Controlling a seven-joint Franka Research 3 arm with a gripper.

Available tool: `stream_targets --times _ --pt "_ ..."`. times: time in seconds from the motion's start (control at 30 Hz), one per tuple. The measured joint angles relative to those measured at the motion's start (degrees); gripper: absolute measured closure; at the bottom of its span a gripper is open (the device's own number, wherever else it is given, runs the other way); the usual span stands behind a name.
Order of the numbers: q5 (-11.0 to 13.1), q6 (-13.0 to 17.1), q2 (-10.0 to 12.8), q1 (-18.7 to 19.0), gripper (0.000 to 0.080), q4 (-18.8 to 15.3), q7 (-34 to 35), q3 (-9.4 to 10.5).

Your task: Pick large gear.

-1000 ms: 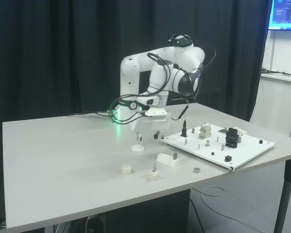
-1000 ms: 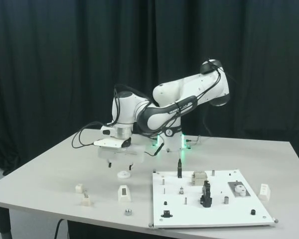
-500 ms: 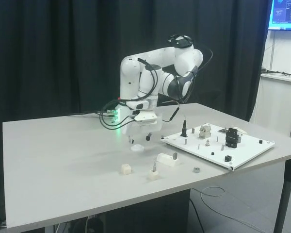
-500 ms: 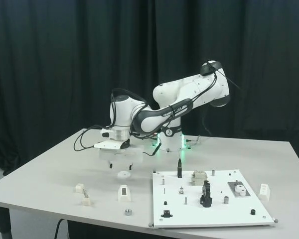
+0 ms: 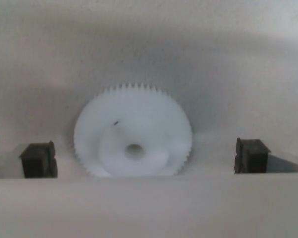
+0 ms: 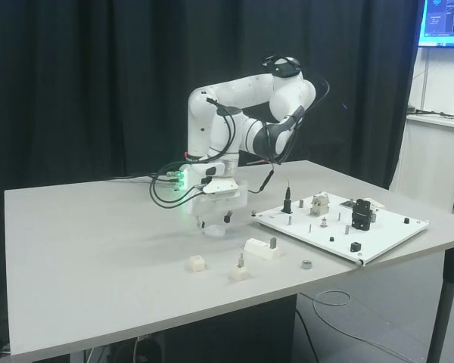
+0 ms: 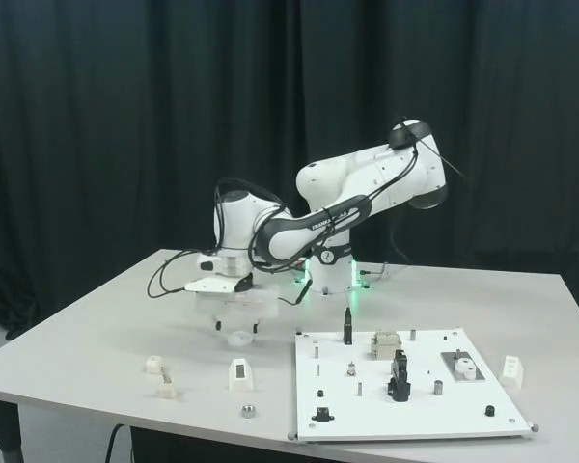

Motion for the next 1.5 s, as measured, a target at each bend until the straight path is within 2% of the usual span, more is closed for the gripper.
stream_targets --times 0.33,0.63,1.17,1.5 --pt "1.46 0.24 0.00 1.24 0.0003 -1.84 -0.29 0.76" --pt "3.34 1.61 0.01 1.98 0.0003 -3.08 -0.41 1.73" --pt "6.00 4.09 0.08 2.03 0.0003 -3.27 -0.42 3.74" --pt "6.57 4.56 0.10 1.97 0.0003 -3.28 -0.52 3.80"
